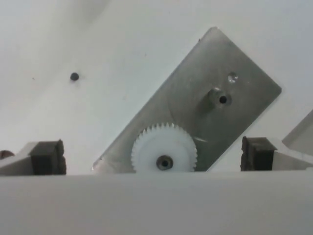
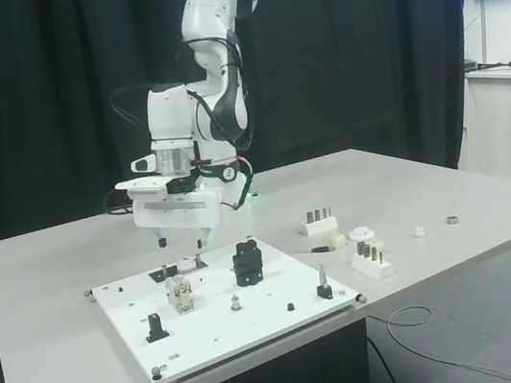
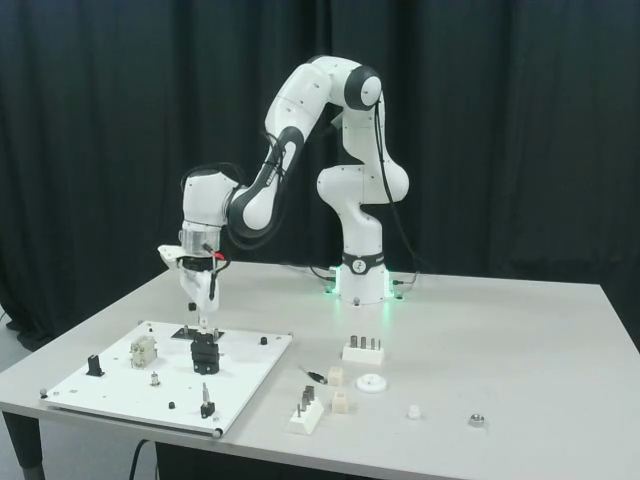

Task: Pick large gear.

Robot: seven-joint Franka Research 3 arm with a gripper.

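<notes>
A white toothed gear [image 1: 164, 154] sits on a grey metal plate [image 1: 195, 112] fixed to the white board [image 2: 256, 318]. Beside it on the plate stands a bare metal peg [image 1: 215, 97]. My gripper [image 1: 152, 155] hangs open a little above this plate, one black pad [image 1: 48, 156] on each side of the gear and not touching it. From the room views the gripper [image 2: 183, 237] [image 3: 203, 305] is over the board's far edge. A second white gear [image 2: 363, 231] [image 3: 371, 382] lies flat on the table beside the board.
On the board stand a black block [image 2: 246, 263], a small metal fixture [image 2: 179, 294] and several short black posts. Two white peg holders [image 2: 319, 223] [image 2: 372, 261], a small white piece [image 2: 418, 231] and a metal nut [image 2: 452, 217] lie on the table.
</notes>
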